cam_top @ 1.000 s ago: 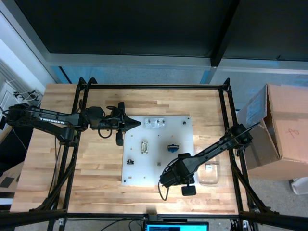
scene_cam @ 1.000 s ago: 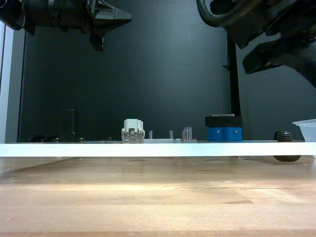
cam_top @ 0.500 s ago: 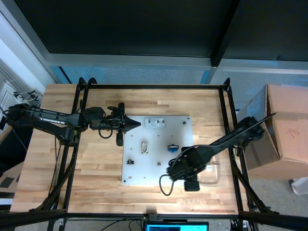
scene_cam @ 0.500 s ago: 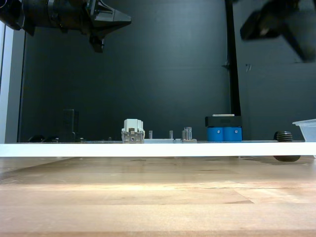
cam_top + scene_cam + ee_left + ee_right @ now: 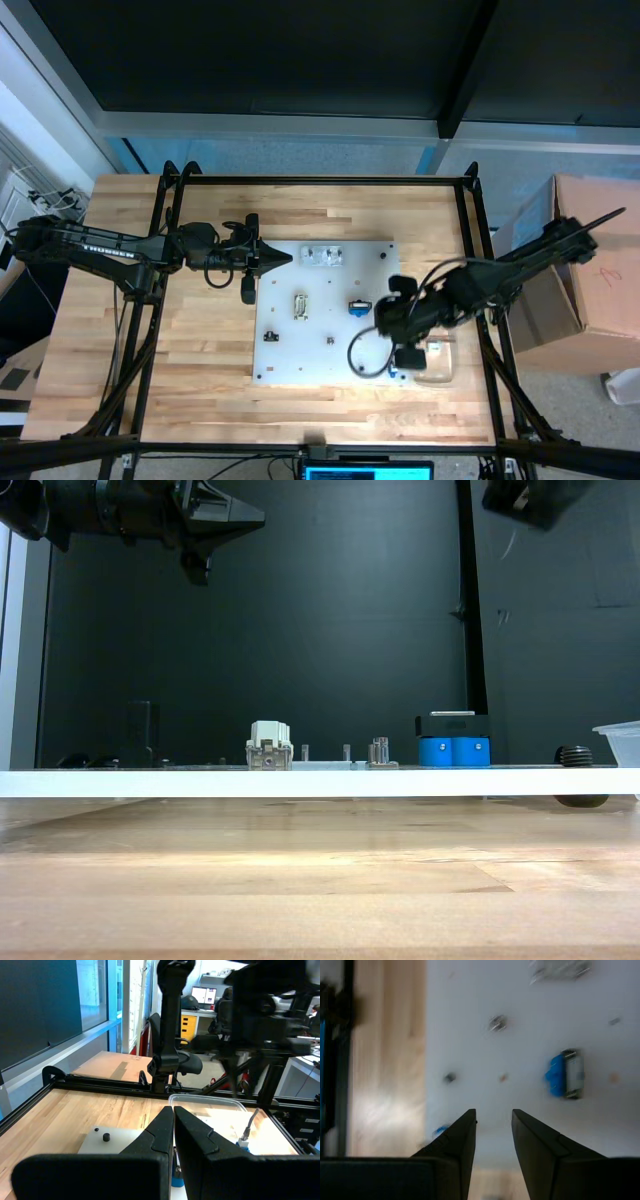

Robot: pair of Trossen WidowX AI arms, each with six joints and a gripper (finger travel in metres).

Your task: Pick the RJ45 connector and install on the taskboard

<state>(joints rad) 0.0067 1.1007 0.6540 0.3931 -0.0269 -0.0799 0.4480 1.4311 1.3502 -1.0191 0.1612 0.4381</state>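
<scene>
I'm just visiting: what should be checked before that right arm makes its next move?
1. Right gripper open, empty: ok.
2. Left gripper shut, high above the far left corner of the taskboard, apart from the right arm: ok.
3. RJ45 connector free of both grippers, beside the clear tray: ok.
4. Right gripper down at the connector: not ok; it hangs high over the taskboard.
5. Which seat takes the connector: cannot tell.

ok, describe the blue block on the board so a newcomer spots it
On the white task board mid-table, left gripper at its far-left corner, right gripper above its right side, the blue block stands just right of centre. It alone has a blue body under a black top; the housing to its left is cream.
</scene>
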